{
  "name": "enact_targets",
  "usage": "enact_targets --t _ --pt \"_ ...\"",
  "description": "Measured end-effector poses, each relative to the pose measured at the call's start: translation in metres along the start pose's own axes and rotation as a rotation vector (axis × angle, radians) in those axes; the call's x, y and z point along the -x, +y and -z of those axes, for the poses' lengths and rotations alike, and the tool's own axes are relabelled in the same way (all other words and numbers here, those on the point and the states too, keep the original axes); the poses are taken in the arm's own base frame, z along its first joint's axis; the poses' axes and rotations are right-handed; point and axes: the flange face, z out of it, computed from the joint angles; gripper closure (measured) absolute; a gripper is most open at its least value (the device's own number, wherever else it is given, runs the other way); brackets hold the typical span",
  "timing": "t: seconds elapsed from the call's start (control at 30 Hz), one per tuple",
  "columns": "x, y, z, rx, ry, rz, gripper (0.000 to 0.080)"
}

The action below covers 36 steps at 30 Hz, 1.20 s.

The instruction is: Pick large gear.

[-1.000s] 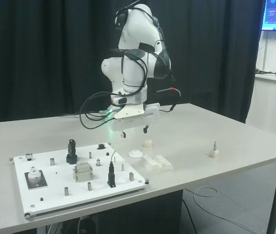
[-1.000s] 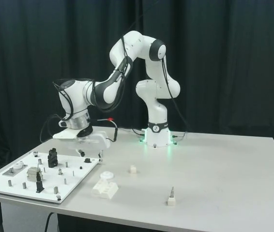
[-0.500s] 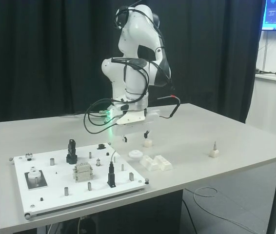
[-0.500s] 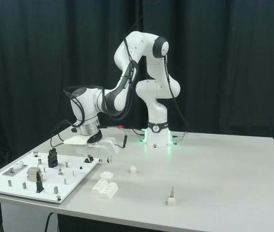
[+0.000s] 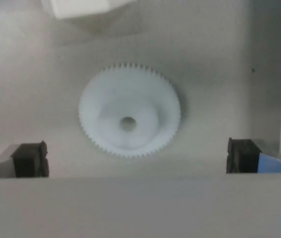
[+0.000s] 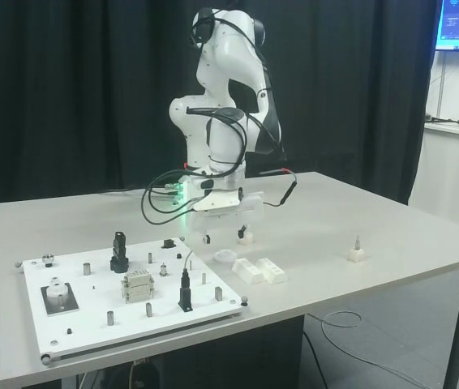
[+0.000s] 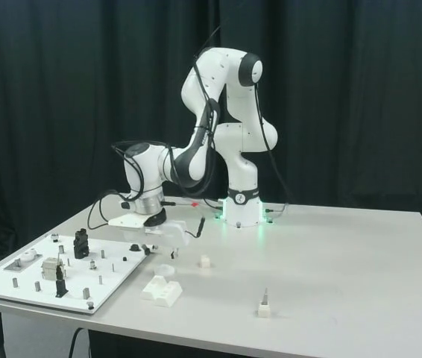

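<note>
The large gear [image 5: 128, 116] is a white toothed disc with a hole in its middle, lying flat on the grey table [image 6: 359, 219]. In the room views the gear [image 6: 228, 255] [image 7: 165, 270] lies just off the white board's corner. My gripper [image 5: 135, 158] hangs a little above it, open, with nothing held. Its black fingertips [image 5: 30, 159] stand wide apart, and the gear lies between their lines but slightly ahead of them. From the side, the gripper [image 6: 223, 235] [image 7: 153, 252] sits low over the gear without touching it.
A white assembly board [image 6: 124, 296] with pegs and black parts lies beside the gear. Two white blocks [image 6: 259, 270] rest close to the gear, a small white piece [image 6: 246, 237] just behind it, and a peg on a white base [image 6: 356, 253] farther off.
The arm has swung away from the board's far edge toward the gear and come down. The gripper now hovers directly over the gear. The objects on the table have not moved.
</note>
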Motion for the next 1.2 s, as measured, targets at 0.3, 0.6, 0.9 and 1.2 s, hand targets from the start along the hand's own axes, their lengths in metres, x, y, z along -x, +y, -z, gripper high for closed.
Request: enact_targets --t 0.3,0.6,0.9,1.2 --pt "0.009 0.001 -0.013 -0.014 0.052 -0.006 0.0003" --pt "0.015 0.004 -0.026 -0.022 0.086 -0.007 0.0003" --pt "0.018 0.004 -0.035 -0.027 0.107 -0.009 0.0003" --pt "0.018 0.001 -0.045 -0.033 0.128 -0.016 0.0003"
